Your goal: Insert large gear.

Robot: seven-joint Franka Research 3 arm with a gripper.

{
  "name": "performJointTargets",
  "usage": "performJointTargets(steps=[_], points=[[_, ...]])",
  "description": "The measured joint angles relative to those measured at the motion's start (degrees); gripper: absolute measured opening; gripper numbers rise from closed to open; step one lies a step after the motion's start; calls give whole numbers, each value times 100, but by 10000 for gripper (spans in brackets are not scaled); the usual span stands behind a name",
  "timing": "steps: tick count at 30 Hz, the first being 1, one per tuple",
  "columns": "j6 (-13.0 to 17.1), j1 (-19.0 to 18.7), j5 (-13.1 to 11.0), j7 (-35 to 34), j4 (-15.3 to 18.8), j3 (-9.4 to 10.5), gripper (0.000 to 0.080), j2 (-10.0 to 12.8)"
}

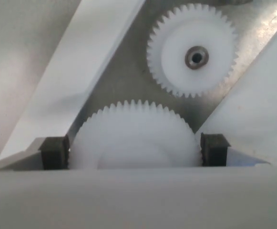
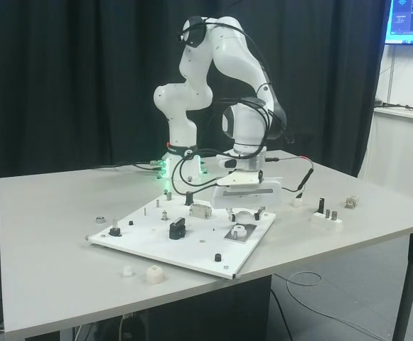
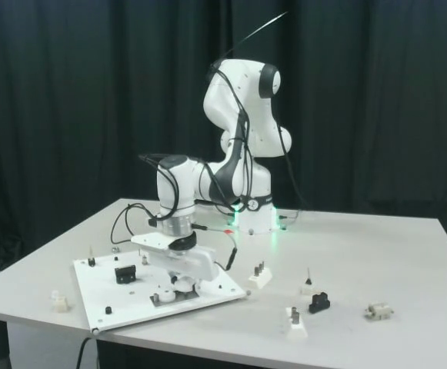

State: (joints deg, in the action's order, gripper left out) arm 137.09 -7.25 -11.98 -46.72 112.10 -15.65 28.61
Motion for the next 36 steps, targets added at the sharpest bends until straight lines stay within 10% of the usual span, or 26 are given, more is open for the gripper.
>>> performJointTargets(steps=[36], points=[[202,-1,-1,123,26,11,597,14]])
